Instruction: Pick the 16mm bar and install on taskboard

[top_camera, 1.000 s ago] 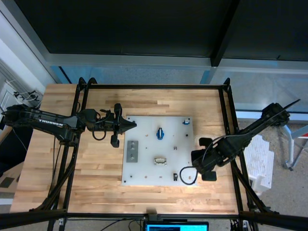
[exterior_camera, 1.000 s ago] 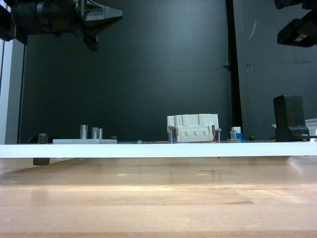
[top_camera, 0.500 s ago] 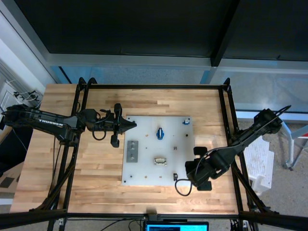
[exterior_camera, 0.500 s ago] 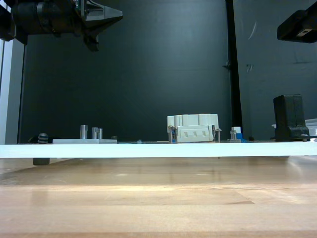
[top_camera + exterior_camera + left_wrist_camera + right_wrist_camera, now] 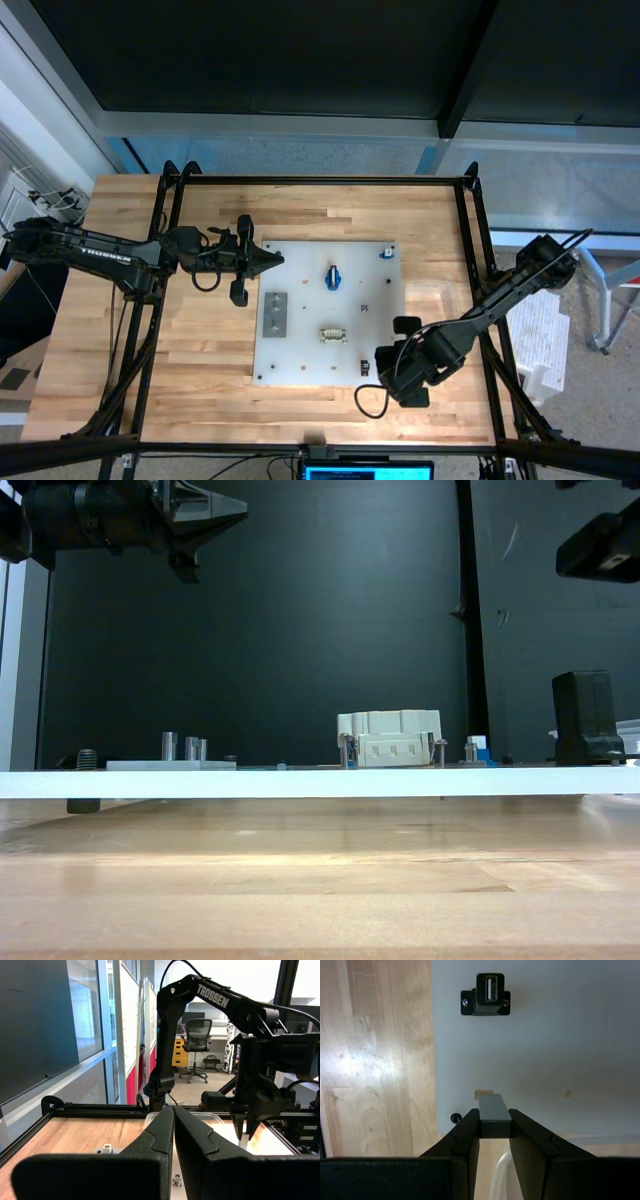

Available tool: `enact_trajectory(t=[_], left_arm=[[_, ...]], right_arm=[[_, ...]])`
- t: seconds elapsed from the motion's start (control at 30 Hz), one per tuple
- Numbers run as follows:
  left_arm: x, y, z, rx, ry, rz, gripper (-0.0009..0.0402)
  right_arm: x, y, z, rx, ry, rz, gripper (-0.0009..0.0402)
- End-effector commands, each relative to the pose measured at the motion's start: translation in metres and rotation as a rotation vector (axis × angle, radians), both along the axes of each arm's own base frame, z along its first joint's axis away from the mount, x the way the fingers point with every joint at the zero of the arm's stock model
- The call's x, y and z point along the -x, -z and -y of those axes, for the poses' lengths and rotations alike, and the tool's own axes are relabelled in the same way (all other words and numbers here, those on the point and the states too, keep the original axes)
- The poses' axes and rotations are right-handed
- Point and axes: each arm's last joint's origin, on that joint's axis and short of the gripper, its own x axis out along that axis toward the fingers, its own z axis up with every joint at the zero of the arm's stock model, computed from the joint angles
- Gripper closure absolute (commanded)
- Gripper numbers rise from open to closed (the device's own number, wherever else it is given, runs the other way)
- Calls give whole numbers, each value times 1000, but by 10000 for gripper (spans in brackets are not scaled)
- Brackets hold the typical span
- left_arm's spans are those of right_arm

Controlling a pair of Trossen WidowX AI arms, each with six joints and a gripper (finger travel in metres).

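Two pincers | right pincer (image 5: 495, 1127) over near-right corner of large white square taskboard (image 5: 300, 270), clamped on short dull-grey metal 16mm bar (image 5: 494, 1107), long axis aimed down at board | small rectangular slot (image 5: 482, 1094) just past bar tip | left pincer (image 5: 277, 260) closed, empty, over far-left edge.

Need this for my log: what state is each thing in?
White board: flat on the table.
Left pincer: shut, empty, raised over the board's far left corner.
Right pincer: shut on the peg, above the board's near right corner.
Peg: gripped, not yet installed.
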Motion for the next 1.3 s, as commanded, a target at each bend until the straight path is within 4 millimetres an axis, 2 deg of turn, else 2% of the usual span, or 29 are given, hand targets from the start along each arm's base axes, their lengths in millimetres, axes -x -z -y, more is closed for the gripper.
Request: enact_trajectory(t=[0.03,0.73,0.93,1.3], left_arm=[[0,0,0,0,0,1,393],[0,0,0,0,0,1,393],[0,0,0,0,0,1,393],[0,0,0,0,0,1,393]], right_arm=[[0,3,-2,4,-1,-8,366],[3,5,-6,19,20,7,366],[-1,13,-10,23,17,-3,366],[0,15,-11,30,11,-6,366]])
